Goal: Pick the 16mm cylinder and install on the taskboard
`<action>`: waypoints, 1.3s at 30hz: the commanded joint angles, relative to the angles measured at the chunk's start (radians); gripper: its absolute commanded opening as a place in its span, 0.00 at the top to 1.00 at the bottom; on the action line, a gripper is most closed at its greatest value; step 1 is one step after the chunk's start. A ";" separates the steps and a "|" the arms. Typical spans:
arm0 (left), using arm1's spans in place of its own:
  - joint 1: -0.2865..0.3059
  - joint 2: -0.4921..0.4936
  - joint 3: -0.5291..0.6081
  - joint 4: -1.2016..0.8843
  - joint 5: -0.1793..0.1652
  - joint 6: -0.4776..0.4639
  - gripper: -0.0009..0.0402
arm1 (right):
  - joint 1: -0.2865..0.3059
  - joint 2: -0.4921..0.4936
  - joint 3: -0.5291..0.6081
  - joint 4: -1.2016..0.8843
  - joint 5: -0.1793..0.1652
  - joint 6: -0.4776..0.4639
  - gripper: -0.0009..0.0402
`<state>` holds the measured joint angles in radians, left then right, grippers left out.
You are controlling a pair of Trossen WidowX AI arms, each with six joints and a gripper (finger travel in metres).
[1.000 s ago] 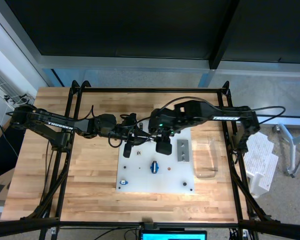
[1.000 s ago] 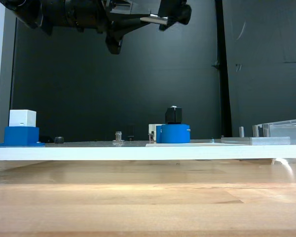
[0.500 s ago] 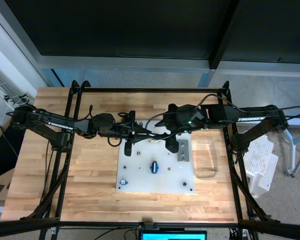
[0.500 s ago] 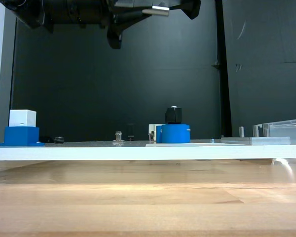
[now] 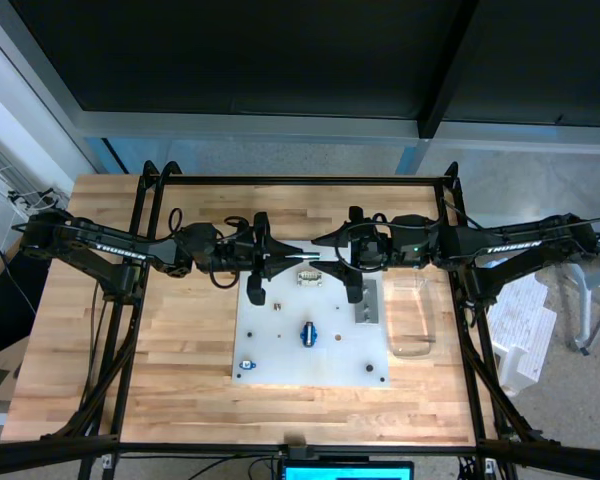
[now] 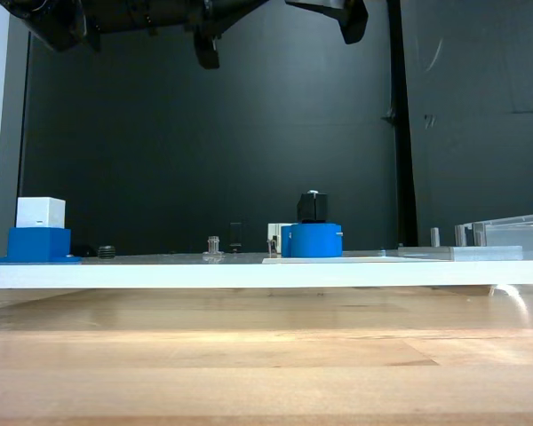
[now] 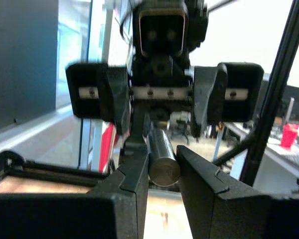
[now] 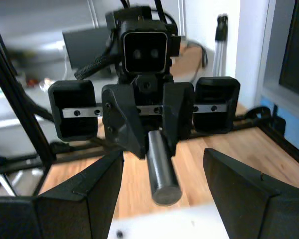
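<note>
Overhead, two black robot arms reach inward above a light wooden table (image 5: 180, 340). They meet nose to nose over the far edge of a flat white square taskboard (image 5: 280, 345). The left tool (image 5: 288, 256) is clenched on a silvery-grey round metal cylinder (image 5: 308, 253). It holds the cylinder level in the air, above the board and not touching it. The right tool (image 5: 330, 252) faces it, near the cylinder's free end. On the taskboard lie a beige multi-pin socket (image 5: 308, 277), a blue connector (image 5: 308, 335) and a rectangular grey metal block (image 5: 367, 300). A clear plastic tray (image 5: 415, 320) sits on the table just beside the board's right edge.

From table height, both arms hang high above the board, and the cylinder cannot be made out there. The blue connector stands upright with a black cap. At the far left, a blue base carries a white cube (image 6: 40, 213).

Through the left wrist camera, the left tool's two black fingers (image 7: 134, 174) close on the cylinder (image 7: 164, 167), whose round end face looks at the lens. Opposite, the right tool's pads stand wide apart.

Through the right wrist camera, the right tool's fingers (image 8: 102, 181) are spread wide and released. The cylinder (image 8: 162, 164) juts from the left tool toward the gap between them, touching neither.
</note>
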<state>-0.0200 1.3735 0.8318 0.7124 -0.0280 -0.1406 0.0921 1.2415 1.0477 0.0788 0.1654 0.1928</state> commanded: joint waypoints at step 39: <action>-0.002 0.001 0.000 0.047 0.005 -0.004 0.89 | -0.003 0.000 -0.077 0.176 -0.027 -0.007 0.74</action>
<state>-0.0219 1.3743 0.8314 0.7593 -0.0231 -0.1448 0.0891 1.2407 0.9703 0.2543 0.1379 0.1856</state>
